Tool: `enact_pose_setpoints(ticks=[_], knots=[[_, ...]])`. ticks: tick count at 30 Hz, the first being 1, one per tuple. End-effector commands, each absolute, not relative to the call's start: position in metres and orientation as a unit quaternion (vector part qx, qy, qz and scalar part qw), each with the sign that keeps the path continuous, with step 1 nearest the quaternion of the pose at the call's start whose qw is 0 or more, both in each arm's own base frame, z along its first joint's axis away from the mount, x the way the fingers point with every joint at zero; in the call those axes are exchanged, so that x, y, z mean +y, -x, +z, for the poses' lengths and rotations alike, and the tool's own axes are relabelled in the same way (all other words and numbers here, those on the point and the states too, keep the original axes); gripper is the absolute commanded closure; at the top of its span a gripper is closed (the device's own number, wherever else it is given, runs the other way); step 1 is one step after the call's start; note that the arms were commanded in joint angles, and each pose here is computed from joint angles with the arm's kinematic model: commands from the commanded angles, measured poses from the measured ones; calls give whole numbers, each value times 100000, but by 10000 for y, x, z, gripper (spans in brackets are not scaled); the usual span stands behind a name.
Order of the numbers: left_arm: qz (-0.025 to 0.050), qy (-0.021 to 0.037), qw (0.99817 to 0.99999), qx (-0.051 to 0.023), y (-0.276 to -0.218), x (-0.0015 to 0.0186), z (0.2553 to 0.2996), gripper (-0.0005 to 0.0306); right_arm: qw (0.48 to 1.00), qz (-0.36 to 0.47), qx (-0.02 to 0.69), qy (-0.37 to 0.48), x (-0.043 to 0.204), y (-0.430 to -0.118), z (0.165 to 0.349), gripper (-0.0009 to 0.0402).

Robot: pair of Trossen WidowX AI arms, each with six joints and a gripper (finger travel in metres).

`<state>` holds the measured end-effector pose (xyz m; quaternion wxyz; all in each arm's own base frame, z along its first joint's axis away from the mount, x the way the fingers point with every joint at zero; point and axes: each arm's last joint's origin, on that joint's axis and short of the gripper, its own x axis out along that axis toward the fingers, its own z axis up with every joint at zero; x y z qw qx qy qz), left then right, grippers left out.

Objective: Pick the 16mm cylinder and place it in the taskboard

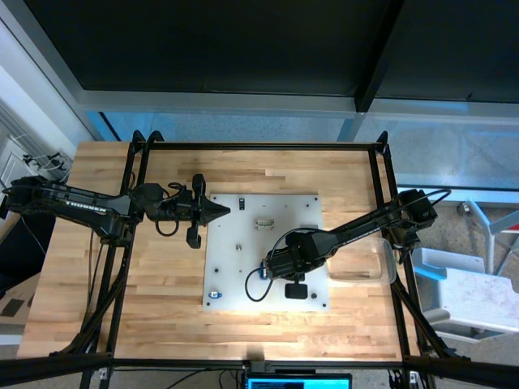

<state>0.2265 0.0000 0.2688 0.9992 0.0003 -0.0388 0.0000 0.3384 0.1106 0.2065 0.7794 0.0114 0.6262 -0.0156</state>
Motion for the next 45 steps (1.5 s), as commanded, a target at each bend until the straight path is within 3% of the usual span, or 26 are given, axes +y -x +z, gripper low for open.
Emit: enact_pose_setpoints(ticks=[1,45], knots=[[1,-28,99923,-3919,-2265,0,2690,300,77866,-1619,62714,-1131,1105,-3379,2055,373],[21,-48,99923,-3919,-2265,0,2690,300,78759,-1366,61581,-1700,1105,-3368,1915,373]])
